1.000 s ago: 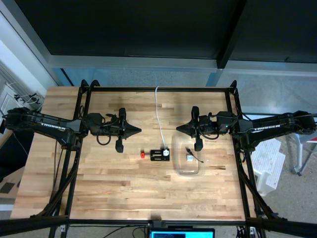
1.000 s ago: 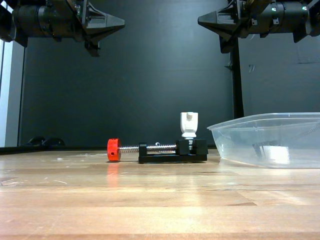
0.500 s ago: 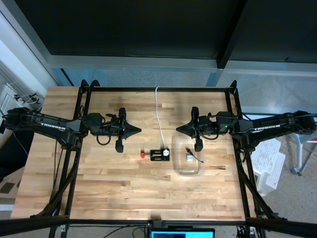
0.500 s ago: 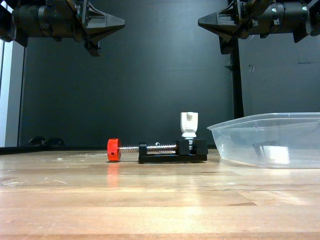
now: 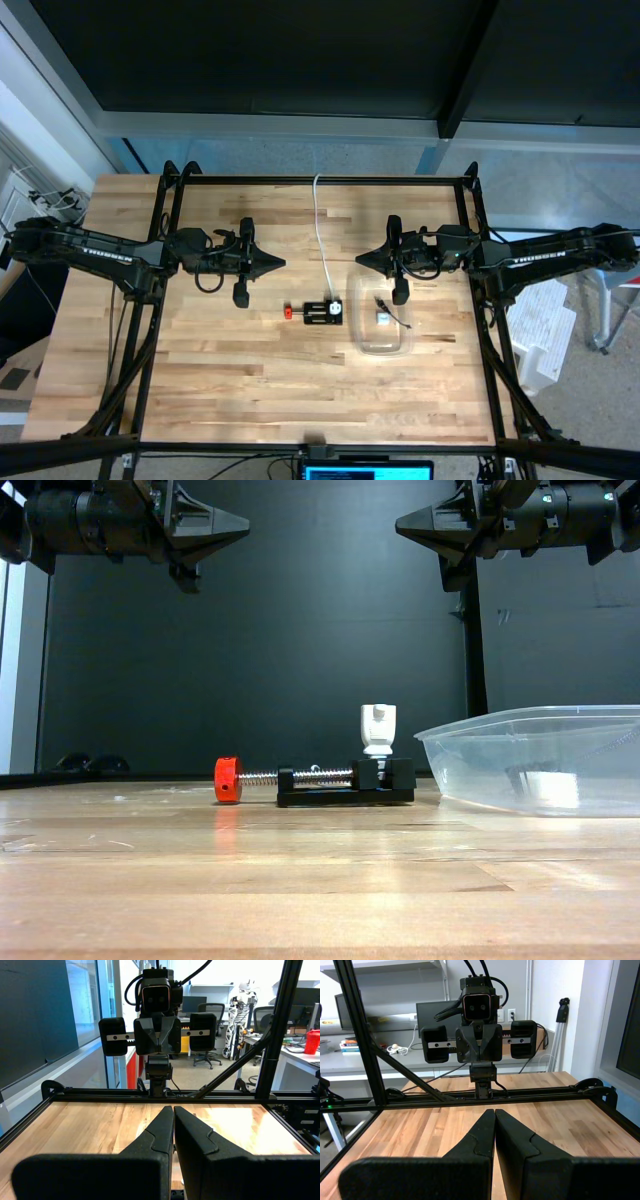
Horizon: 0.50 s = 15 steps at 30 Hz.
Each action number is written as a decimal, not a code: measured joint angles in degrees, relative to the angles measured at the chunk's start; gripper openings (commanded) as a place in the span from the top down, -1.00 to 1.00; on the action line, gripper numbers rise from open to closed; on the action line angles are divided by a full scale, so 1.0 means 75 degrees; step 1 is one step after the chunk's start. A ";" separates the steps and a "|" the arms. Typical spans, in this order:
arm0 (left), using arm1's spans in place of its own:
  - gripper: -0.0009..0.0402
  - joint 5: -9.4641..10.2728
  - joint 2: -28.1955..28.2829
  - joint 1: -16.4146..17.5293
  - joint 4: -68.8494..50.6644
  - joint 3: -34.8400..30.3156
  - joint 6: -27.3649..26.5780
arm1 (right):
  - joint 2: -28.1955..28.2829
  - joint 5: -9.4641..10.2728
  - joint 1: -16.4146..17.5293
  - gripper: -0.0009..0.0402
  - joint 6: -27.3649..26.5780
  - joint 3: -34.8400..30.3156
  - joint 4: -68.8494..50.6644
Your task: Remove the power plug from the receptacle and place in the container
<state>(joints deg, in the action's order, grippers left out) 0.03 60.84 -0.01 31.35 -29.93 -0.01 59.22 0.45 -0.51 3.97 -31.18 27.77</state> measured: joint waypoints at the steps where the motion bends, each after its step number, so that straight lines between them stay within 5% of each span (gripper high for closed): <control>1: 0.96 0.0000 0.0003 0.0000 0.0000 -0.0003 0.0000 | 0.0000 -0.0003 0.0000 0.96 0.0000 0.0000 -0.0003; 15: 0.96 0.0003 0.0003 0.0000 0.0000 0.0000 -0.0003 | 0.0003 -0.0117 0.0000 0.96 0.0000 0.0000 -0.0009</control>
